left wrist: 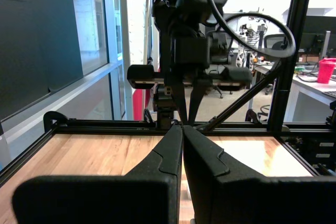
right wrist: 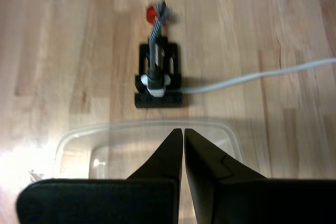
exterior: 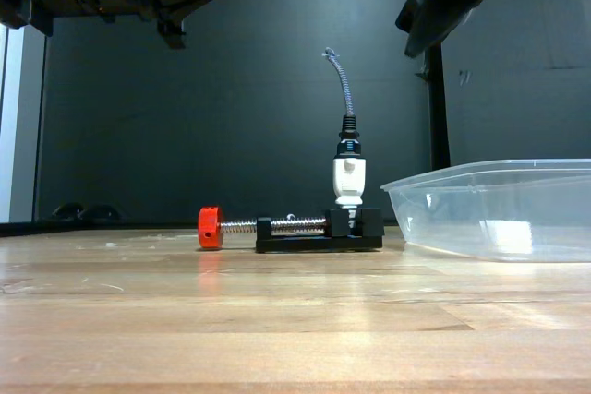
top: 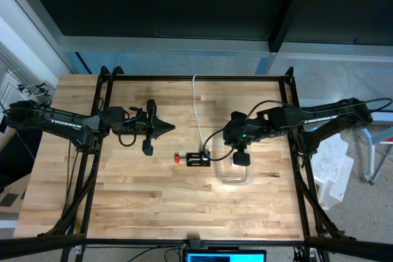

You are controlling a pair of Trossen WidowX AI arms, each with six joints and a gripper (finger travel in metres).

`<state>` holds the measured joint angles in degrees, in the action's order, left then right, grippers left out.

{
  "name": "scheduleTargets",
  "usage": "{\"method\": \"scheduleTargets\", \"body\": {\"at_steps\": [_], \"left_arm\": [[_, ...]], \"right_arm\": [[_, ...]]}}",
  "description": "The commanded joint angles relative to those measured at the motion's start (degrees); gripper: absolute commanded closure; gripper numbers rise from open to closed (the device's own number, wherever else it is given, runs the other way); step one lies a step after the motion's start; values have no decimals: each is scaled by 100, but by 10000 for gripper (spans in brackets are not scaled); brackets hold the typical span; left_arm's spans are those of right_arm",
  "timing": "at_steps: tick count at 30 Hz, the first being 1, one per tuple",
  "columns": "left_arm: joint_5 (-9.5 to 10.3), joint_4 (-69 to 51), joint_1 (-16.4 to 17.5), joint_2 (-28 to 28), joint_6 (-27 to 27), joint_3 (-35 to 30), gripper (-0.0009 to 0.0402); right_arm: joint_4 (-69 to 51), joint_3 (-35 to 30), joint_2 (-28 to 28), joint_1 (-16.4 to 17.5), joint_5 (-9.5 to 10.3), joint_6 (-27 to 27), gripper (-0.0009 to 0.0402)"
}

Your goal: Remove the power plug from the receptacle and place in the container

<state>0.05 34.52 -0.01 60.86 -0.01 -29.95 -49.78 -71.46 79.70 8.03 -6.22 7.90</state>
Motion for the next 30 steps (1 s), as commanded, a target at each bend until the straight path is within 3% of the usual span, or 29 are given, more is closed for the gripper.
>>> {"method": "scheduleTargets", "body": {"at_steps": [1, 10, 15, 30], "left_arm": [[-2, 0, 2, 0, 0, 0, 393], [-2, 0, 0, 0, 0, 0, 393], [-2, 0, 0, 0, 0, 0, 393], [-2, 0, 0, 0, 0, 0, 393]], "right_arm": [[-269, -323, 348, 33, -2, 92, 351], [-330, -960, 1152, 74, -26, 280, 208], [-328, -1193, 1567, 114, -26, 278, 157], [-105, -1333, 2409, 138, -81, 271, 146]]}}
